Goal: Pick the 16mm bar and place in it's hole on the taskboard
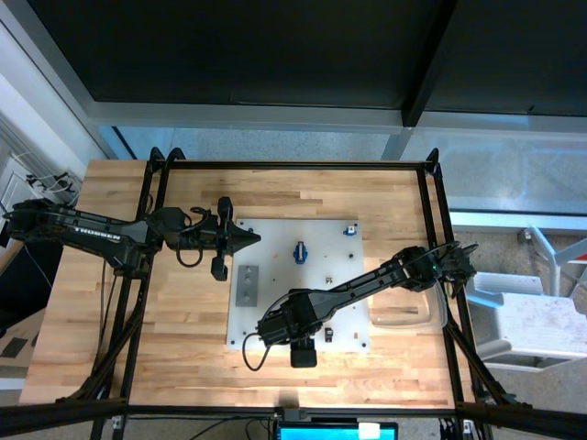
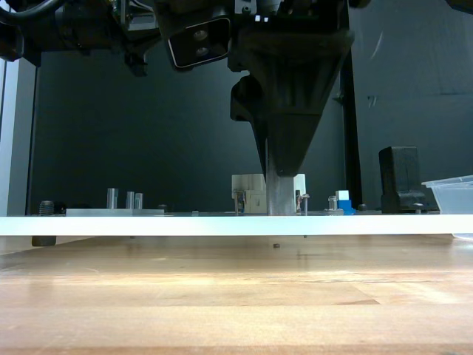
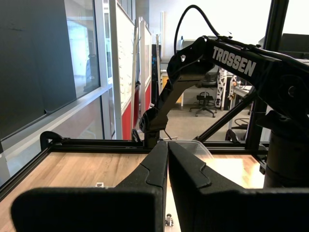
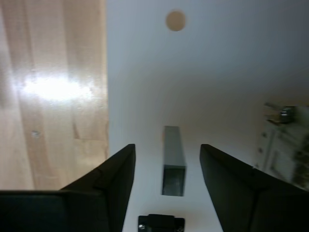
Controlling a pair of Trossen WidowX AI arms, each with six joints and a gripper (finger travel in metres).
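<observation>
The 16mm bar [image 4: 174, 162] is a grey square-section piece standing upright on the white taskboard [image 4: 231, 72]. My right gripper [image 4: 166, 147] hangs right over it, open, one finger on either side and neither touching. In the low view the bar [image 2: 279, 194] rises from the board to just under the right gripper [image 2: 287, 140]. Whether its foot sits in a hole I cannot tell. From above, the right gripper [image 1: 273, 327] hides the bar at the board's near left. My left gripper [image 1: 249, 237] hovers over the board's far left edge, shut and empty, fingers [image 3: 159, 164] pressed together.
A grey block [image 1: 248, 282] with short pegs [image 2: 111, 198] sits on the board's left side. Blue parts [image 1: 300, 251] stand mid-board. A clear plastic bin [image 1: 408, 310] lies beside the board's right edge. A round hole [image 4: 175, 20] shows in the board beyond the bar.
</observation>
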